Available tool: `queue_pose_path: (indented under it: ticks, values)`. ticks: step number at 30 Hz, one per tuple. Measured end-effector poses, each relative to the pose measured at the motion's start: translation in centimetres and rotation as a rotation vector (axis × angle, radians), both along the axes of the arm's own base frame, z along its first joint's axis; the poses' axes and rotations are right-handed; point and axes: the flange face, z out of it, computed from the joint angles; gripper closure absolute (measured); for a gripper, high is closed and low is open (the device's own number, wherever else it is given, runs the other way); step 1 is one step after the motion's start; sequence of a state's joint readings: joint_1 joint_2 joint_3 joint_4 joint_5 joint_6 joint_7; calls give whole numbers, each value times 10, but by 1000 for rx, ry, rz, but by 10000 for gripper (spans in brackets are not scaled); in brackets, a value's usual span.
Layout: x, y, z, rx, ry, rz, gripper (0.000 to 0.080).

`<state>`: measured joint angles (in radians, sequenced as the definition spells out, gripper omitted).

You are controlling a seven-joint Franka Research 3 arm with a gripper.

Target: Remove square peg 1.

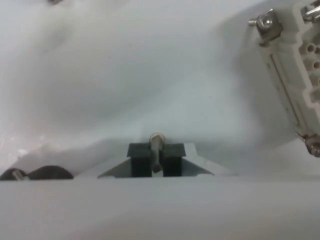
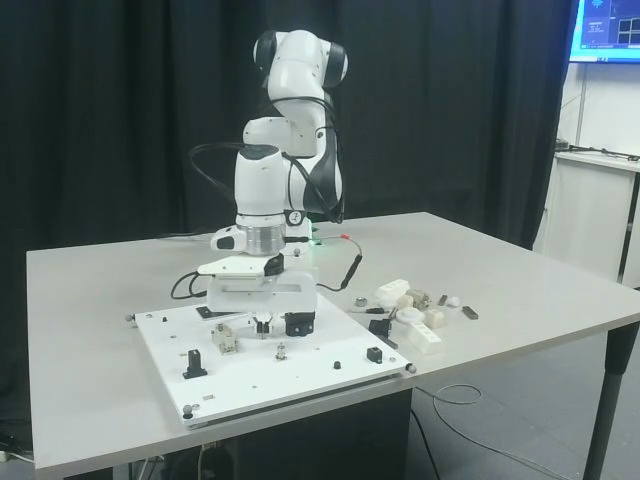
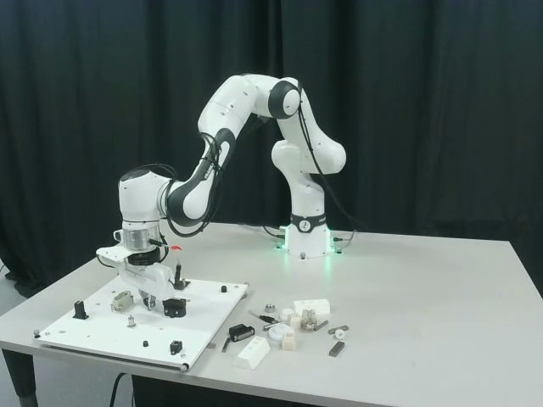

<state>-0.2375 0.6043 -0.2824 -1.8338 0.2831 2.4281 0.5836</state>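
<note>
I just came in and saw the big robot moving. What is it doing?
The white robot arm is bent low over a white square board on the grey table. Its gripper is around a small grey metal peg standing in a black holder. Loose small parts lie beside the board.
</note>
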Motion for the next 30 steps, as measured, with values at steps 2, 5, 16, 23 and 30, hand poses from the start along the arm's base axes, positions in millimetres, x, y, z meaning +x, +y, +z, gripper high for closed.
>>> queue_pose_path:
  ticks: [2, 5, 16, 23, 30]
  values:
    - [0, 0, 0, 0, 0, 0, 759]
    - [0, 0, 1, 0, 0, 0, 759]
    - [0, 0, 5, -1, 0, 5, 759]
    - [0, 0, 9, -1, 1, 9, 759]
    - [1, -1, 22, -4, -10, 8, 759]
